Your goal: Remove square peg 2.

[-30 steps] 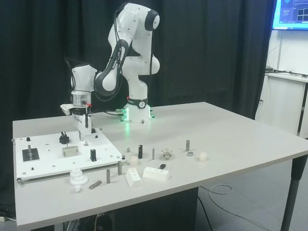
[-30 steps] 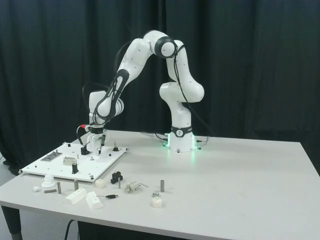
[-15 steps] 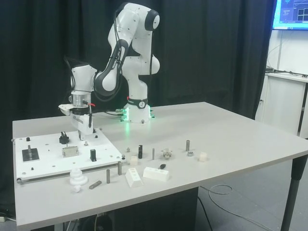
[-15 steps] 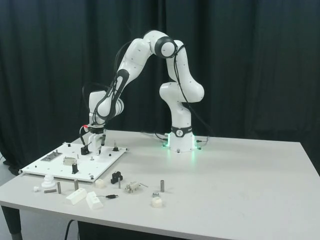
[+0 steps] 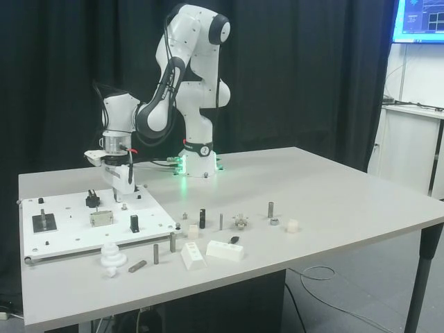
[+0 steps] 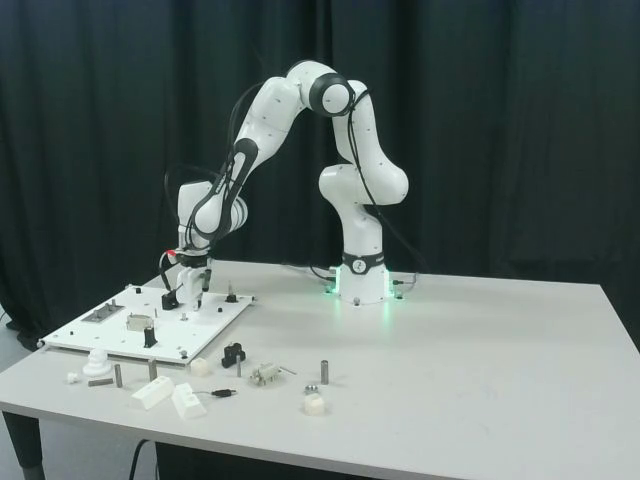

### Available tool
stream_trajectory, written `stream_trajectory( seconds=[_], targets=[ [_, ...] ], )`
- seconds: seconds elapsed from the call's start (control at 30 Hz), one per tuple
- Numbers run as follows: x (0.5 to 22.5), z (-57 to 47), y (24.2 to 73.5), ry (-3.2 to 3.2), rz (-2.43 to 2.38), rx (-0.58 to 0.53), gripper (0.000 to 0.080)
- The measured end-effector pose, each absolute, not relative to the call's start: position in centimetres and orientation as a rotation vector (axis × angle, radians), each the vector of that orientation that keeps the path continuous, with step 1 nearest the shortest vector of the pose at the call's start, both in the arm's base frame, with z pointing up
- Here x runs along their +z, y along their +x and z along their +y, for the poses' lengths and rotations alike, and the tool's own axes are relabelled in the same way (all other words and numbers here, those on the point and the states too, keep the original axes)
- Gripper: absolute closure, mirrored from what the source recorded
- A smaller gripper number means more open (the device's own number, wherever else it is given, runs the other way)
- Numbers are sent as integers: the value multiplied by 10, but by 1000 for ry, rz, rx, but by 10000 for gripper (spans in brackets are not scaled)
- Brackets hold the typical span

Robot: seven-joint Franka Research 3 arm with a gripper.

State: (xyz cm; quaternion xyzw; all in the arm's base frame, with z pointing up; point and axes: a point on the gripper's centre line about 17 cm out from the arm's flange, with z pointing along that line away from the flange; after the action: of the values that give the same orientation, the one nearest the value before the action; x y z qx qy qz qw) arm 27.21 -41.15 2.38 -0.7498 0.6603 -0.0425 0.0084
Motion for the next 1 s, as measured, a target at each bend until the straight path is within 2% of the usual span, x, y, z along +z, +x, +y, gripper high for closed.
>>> stream_trajectory(
  seconds=[1.0],
  targets=[
    [24, -412, 272, -2222, 2184, -134, 725]
  ],
)
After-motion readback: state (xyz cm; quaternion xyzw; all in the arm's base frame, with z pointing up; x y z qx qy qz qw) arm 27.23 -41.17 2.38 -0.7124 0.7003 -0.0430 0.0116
